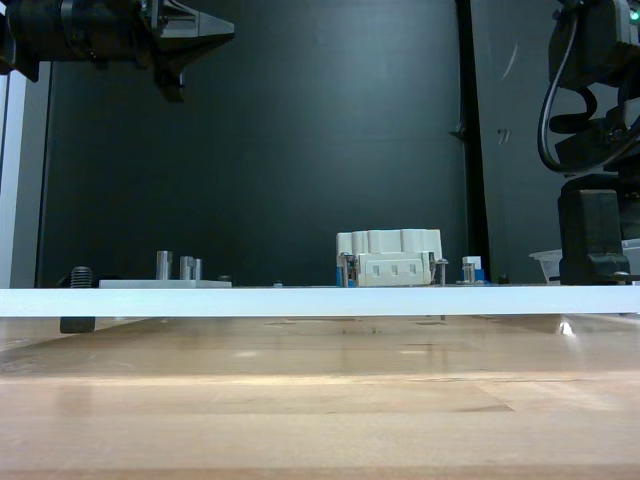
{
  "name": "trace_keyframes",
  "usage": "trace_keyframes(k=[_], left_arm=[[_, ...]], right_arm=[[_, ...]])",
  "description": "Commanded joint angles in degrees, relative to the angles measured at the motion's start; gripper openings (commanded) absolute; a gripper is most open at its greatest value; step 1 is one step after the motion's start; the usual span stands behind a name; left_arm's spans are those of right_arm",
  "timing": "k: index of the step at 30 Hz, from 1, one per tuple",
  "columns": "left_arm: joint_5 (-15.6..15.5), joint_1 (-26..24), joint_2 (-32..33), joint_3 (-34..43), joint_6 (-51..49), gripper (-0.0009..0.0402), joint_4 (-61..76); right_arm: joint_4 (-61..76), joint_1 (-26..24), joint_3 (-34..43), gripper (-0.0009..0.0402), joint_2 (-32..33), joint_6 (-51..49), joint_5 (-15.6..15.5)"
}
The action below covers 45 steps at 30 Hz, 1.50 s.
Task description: Pick the 16mm bar and install on taskboard
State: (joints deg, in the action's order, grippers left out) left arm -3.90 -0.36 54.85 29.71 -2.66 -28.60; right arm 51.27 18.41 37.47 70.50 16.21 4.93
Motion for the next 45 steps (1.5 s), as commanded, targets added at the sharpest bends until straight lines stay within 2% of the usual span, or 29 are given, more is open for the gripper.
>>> trace_keyframes(k=[1,7,11,25,27,45], left_arm=[[0.00,0.00,0.00,0.02,0.00,0.0001,0.00],[0.00,0.00,0.00,0.02,0.00,0.0001,0.00],[0.00,0.00,0.00,0.02,0.00,0.0001,-0.02],[0.00,0.02,0.00,0.02,0.00,0.0001,0.00],[0.00,0.00,0.00,0.02,0.00,0.0001,-0.02],[0.00,0.00,0.00,0.02,0.02,0.0001,0.00]], right_arm=[[0.00,-0.02,0.04,0.0231,0.00,0.09,0.04],[0.04,-0.07,0.04,0.0200,0.00,0.17,0.35],[0.39,-0.13,0.07,0.0167,0.00,1.05,2.58],[0.44,-0.42,0.07,-0.0004,0.00,1.16,3.02],[0.48,-0.44,0.07,0.0005,0.00,1.31,3.04],[-1.88,-0.52,0.20,0.0000,-0.68,1.49,3.02]])
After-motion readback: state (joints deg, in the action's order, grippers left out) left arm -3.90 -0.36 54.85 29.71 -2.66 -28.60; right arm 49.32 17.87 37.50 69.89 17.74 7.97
